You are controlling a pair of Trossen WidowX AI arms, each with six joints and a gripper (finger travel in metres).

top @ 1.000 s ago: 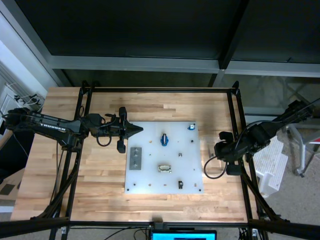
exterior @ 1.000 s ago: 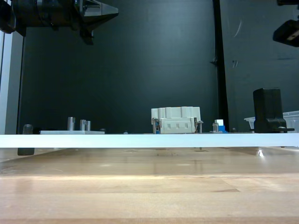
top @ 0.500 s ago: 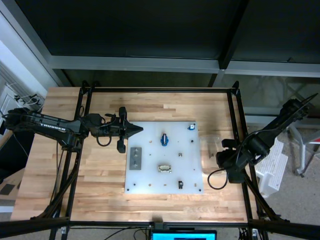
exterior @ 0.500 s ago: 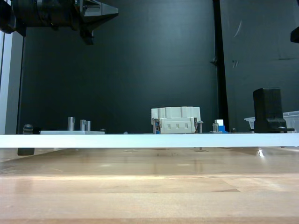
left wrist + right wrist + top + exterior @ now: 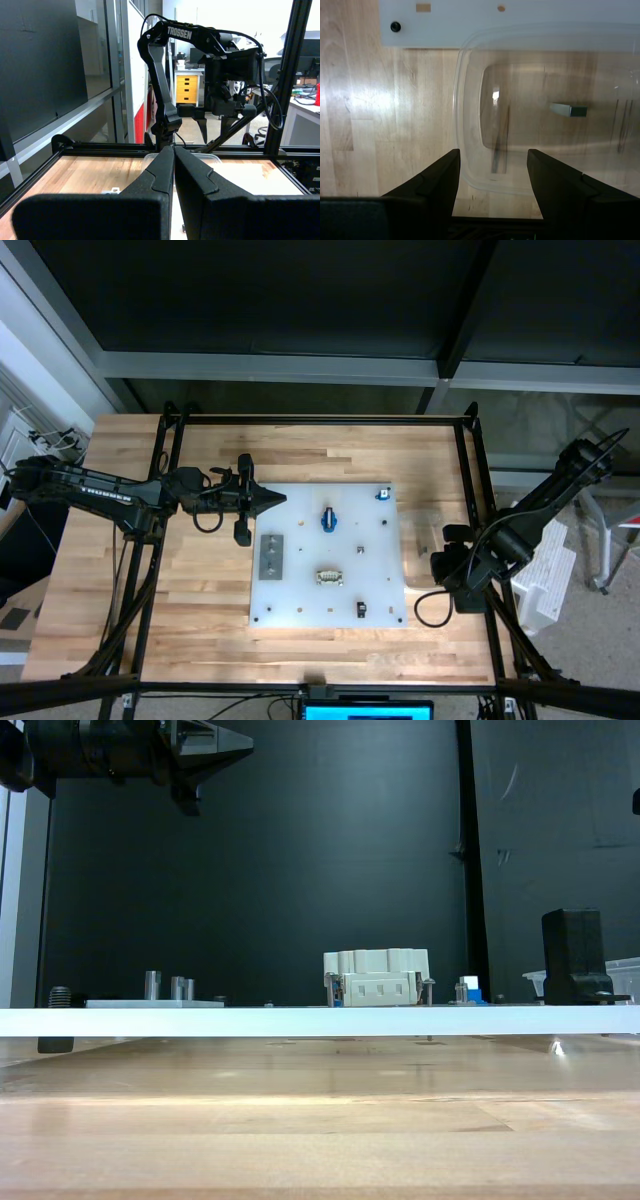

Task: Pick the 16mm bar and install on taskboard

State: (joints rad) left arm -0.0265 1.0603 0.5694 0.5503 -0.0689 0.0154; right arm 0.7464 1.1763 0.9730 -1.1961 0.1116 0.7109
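A short grey bar [image 5: 568, 109] lies free on the floor of a clear plastic tub [image 5: 470, 100], which stands on the table just right of the white taskboard [image 5: 300, 595]. My right gripper [image 5: 493, 172] hangs open above the tub's near rim, holding nothing, with its fingers [image 5: 436, 176] astride the rim. In the high view the right gripper [image 5: 444, 566] is beside the board's right edge, next to the tub [image 5: 418, 536]. My left gripper [image 5: 272, 499] hovers shut and holding nothing over the board's far left corner; its fingertips [image 5: 165, 160] are pressed together.
The taskboard [image 5: 320, 1020] carries a grey plate with pegs [image 5: 271, 555], a beige connector [image 5: 330, 578], a blue fitting [image 5: 329, 519] and a black block [image 5: 575, 958]. Black frame rails [image 5: 470, 470] run along the table's sides. A thin dark streak [image 5: 498, 145] also shows in the tub.
My right gripper has opened and moved toward the table's near edge, uncovering the clear tub. It has left the low view. The left arm has not moved.
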